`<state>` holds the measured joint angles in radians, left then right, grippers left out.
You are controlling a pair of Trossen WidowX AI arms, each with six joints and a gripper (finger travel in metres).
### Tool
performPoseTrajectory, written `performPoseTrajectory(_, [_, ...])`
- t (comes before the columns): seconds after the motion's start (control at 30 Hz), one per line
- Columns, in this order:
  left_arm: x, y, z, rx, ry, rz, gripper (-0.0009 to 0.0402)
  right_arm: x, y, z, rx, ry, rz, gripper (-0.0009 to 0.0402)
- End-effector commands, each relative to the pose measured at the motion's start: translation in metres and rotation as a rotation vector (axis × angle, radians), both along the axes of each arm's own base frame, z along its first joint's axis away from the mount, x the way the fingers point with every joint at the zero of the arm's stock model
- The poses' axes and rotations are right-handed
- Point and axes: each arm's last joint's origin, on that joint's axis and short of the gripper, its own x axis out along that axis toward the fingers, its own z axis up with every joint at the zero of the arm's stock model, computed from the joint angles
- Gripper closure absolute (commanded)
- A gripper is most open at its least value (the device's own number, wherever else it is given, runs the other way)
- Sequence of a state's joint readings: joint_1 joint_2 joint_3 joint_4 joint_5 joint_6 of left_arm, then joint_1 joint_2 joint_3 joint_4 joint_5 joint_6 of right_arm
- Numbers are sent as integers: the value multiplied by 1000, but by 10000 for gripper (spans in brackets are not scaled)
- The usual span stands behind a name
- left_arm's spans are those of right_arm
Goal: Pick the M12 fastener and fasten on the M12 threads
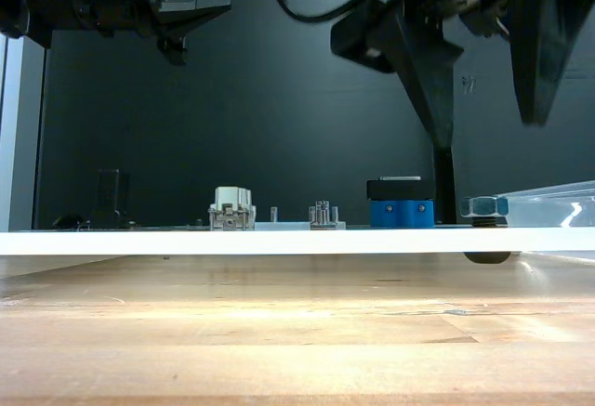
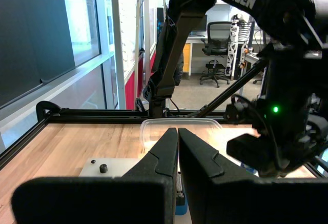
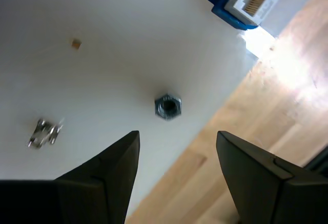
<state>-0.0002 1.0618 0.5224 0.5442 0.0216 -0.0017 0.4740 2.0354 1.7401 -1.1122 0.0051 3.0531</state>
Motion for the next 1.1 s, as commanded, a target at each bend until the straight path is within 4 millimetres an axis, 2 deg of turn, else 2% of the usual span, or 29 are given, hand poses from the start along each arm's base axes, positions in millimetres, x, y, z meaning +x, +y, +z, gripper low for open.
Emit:
performPoseTrajectory(0.03, [0, 0, 0, 0, 0, 0, 393, -3, -2, 10, -13, -35, 136, 180])
performPoseTrajectory(0.13, [0, 0, 0, 0, 0, 0, 393, -3, -4, 13, -34, -50, 274, 181])
performPoseTrajectory(0.33, [0, 0, 0, 0, 0, 0, 393, -5, -6, 14, -87, -49, 444, 181])
performPoseTrajectory(0.47, [0, 0, 0, 0, 0, 0, 393, -5, -9, 14, -187, -57, 678, 181])
performPoseTrajectory(0.67, [0, 0, 0, 0, 0, 0, 393, -6, -10, 13, -236, -46, 998, 181])
performPoseTrajectory(0.87, [0, 0, 0, 0, 0, 0, 393, -7, -9, 13, -300, -56, 1471, 181])
performPoseTrajectory(1.03, [0, 0, 0, 0, 0, 0, 393, -6, -8, 13, -373, -78, 1990, 181])
performPoseTrajectory(1.1, [0, 0, 0, 0, 0, 0, 393, -5, -6, 12, -408, -90, 2143, 181])
